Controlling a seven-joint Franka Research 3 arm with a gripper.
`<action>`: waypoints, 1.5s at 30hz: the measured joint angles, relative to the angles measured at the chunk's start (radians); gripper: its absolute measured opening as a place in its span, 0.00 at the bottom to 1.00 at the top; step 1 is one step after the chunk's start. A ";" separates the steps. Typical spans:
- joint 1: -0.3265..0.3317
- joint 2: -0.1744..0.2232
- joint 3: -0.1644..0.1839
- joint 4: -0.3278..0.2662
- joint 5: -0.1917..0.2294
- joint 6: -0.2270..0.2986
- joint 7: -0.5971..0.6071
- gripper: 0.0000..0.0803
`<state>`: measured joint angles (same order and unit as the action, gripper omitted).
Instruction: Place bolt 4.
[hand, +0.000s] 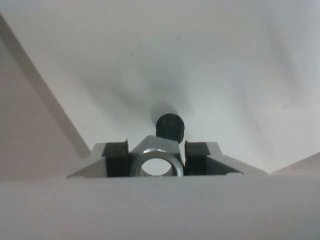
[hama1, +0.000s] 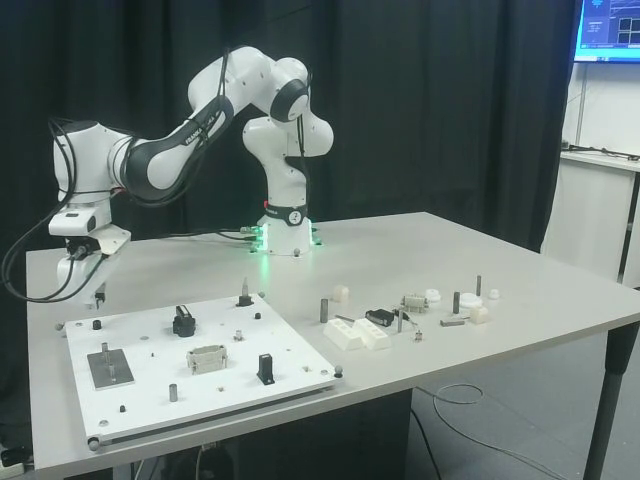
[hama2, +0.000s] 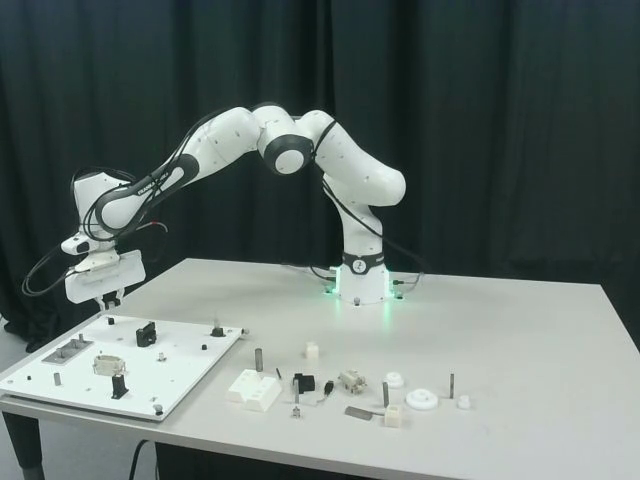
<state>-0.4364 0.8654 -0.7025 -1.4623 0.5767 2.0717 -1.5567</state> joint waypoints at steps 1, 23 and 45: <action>0.000 0.000 0.000 0.000 0.000 0.000 0.004 0.30; 0.014 -0.032 0.001 0.000 0.020 -0.058 0.195 0.30; 0.195 -0.196 -0.002 -0.111 0.026 -0.232 0.385 0.30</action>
<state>-0.2418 0.6698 -0.7050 -1.5738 0.6027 1.8400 -1.1718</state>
